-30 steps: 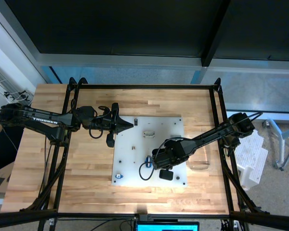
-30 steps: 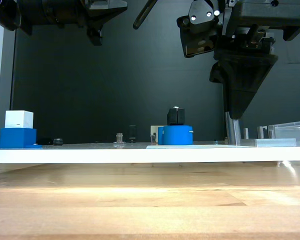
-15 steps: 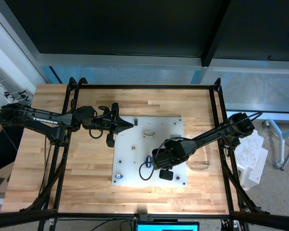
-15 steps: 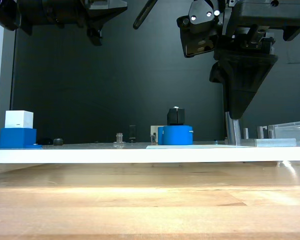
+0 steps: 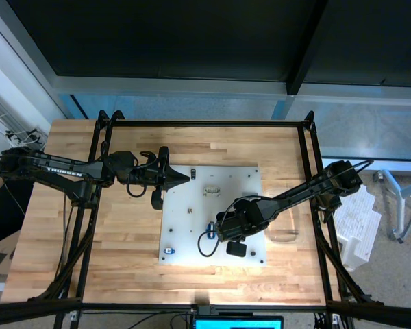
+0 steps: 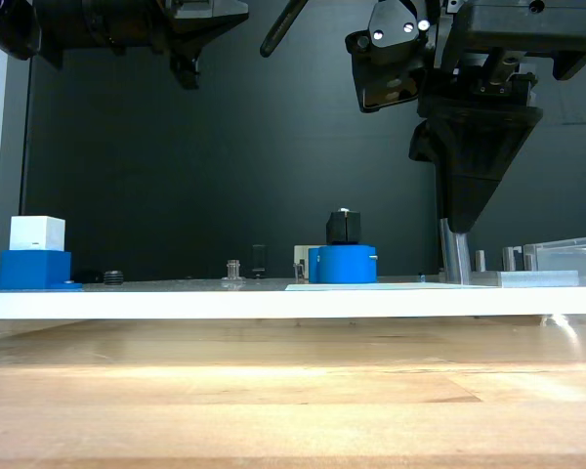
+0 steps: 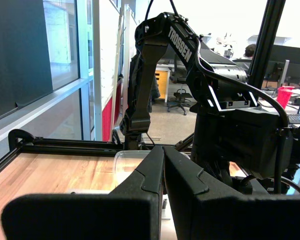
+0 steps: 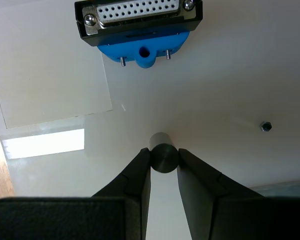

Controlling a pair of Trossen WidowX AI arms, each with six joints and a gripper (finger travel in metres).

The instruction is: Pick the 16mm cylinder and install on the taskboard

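1. Overhead, the right pincer (image 5: 218,232) hangs over the white board (image 5: 185,236); the left pincer (image 5: 185,177) sits well apart, by the board's far corner.
2. Level view: the peg (image 6: 455,256) stands upright directly under the right pincer's tips, foot at the board.
3. Left wrist: that pincer is clenched on nothing.
4. Right wrist: its fingers (image 8: 140,170) clench the peg's top, axis pointing away; I judge pressing straight down comes next.

A robotics lab, with offices behind

We see a research lab: two black Trossen arms on a wooden table (image 5: 123,226) caged by a black frame (image 5: 205,124). The left gripper (image 5: 186,177) hangs pinched together near the taskboard's (image 5: 192,233) far left corner; the right gripper (image 8: 164,152) clamps the 16mm cylinder (image 8: 164,159) at the taskboard. Behind stand an office chair (image 7: 180,97), desks and glass partitions (image 7: 65,50).
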